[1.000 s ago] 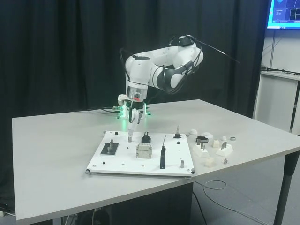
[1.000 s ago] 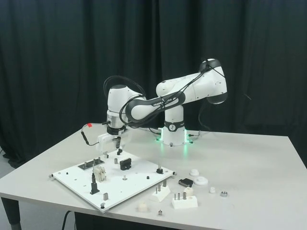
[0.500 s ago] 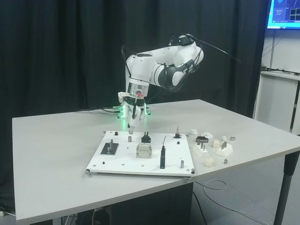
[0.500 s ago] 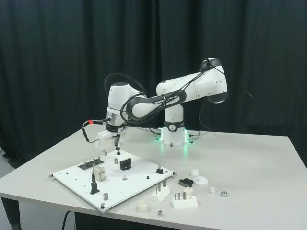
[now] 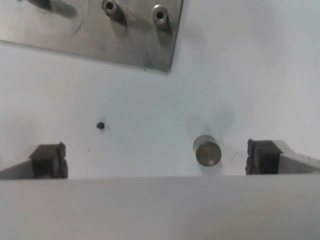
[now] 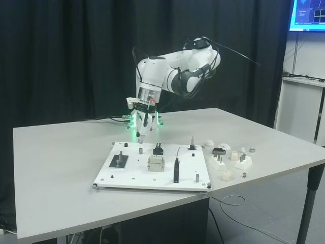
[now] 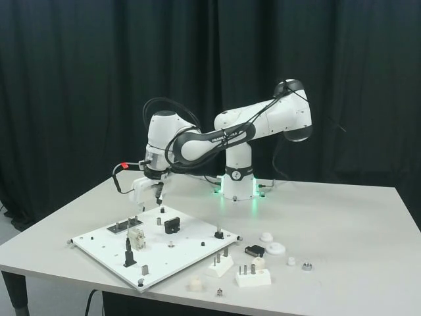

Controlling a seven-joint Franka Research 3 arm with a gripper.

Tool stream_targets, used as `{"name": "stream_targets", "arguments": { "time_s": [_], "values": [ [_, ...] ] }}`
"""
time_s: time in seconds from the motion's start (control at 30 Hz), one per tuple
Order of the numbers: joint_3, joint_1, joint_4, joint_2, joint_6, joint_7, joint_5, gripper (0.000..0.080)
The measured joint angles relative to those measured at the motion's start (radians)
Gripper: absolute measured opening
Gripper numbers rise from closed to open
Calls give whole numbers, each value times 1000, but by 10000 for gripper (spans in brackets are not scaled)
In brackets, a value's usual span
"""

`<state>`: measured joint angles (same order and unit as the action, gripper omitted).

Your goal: Pick square peg 3.

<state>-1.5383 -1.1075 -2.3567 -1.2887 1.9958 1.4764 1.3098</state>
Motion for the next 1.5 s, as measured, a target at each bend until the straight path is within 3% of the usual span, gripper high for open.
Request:
{"name": "stream_targets", "arguments": {
  "time_s": [0.97, 1.5],
  "values": [
    [-3, 7, 0, 2, 12, -29, -28, 800],
    [-22, -13, 1, 8, 2, -47, -46, 800]
  ]
}}
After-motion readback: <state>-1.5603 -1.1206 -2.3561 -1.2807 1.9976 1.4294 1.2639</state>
